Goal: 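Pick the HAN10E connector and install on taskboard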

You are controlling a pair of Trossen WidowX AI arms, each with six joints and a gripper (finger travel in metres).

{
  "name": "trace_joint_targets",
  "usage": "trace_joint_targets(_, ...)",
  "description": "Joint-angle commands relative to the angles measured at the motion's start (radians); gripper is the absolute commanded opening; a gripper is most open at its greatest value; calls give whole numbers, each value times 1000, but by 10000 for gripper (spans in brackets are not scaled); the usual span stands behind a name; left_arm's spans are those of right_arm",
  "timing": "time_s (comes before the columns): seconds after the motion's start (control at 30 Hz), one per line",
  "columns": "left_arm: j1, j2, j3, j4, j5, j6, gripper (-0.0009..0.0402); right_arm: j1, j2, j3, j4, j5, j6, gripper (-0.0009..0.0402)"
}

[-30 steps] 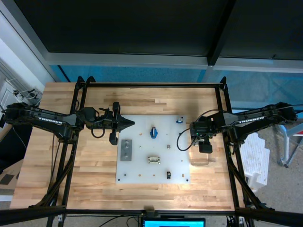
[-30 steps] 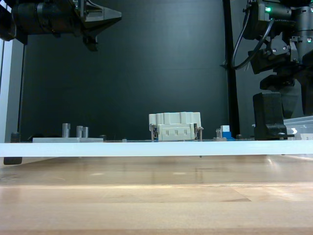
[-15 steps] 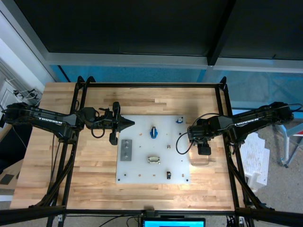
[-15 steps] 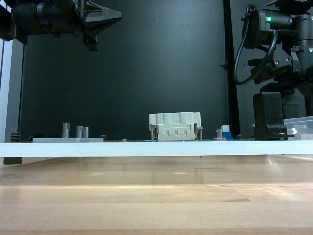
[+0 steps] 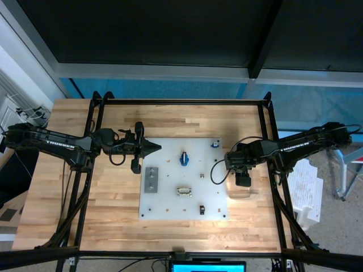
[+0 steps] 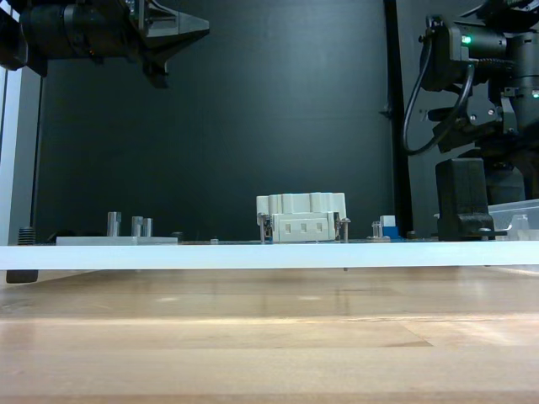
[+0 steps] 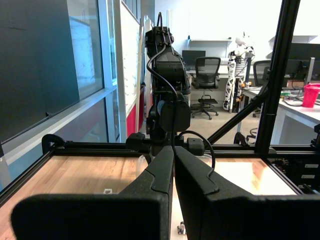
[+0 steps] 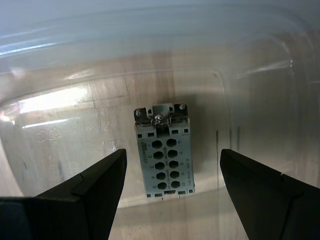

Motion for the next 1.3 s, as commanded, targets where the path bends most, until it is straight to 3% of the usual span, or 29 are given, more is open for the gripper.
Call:
trace_joint_targets(0.03, 0, 0, 0, 0, 0, 0, 1, 2, 0, -3, 5, 3, 5, 261)
trace_joint_targets(0.63, 0, 0, 0, 0, 0, 0, 1, 15, 0, -78, 95, 0, 61, 254)
trace_joint_targets(1.3, 0, 0, 0, 0, 0, 0, 1, 15, 0, -82, 101, -1, 60, 134)
